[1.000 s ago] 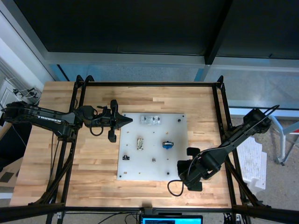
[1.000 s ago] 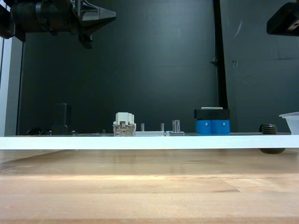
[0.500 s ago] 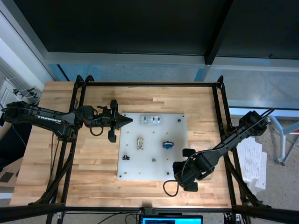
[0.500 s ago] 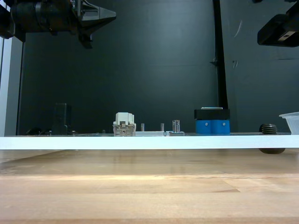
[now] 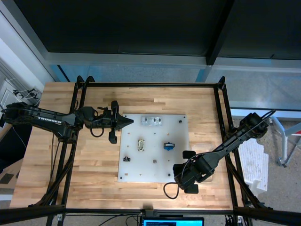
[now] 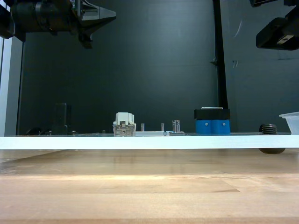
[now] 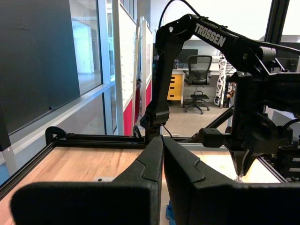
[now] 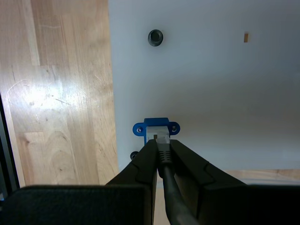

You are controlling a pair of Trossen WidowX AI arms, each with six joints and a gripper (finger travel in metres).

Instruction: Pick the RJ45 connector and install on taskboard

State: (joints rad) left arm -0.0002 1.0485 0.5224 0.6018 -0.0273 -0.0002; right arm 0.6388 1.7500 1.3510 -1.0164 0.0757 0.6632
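Two arms reach over the wooden bench (image 5: 94, 160), and only the right one has moved. One second ago the right hand (image 8: 162, 144) hung outside the right edge of the flat white square taskboard (image 5: 141, 165). It now hangs above the taskboard's near right corner. Most of that inward travel falls in the first half second, and the last half second adds only a small shift. The low view agrees: the hand's black body reaches further in over the taskboard's right end, well above it.

The right hand is narrow. Its fingers (image 8: 149, 154) are clamped on the rear of the small whitish-clear RJ45 connector (image 8: 162, 137), and a dark cable (image 8: 169, 187) runs back between them. The connector's tip projects past the fingertips. In the right wrist view it lines up with a blue lugged fitting (image 8: 156, 127) on the taskboard, but the two are apart, since the hand sits high above the taskboard.

Judgement: the pick is complete and the carry is nearly over. Fine alignment over the socket, descent and insertion remain. The connector is small, so a slight twist in the grip could spoil the entry.

The left hand (image 7: 162, 140) is unchanged. It is parked above the taskboard's far left edge with its fingers pressed together, holding nothing.
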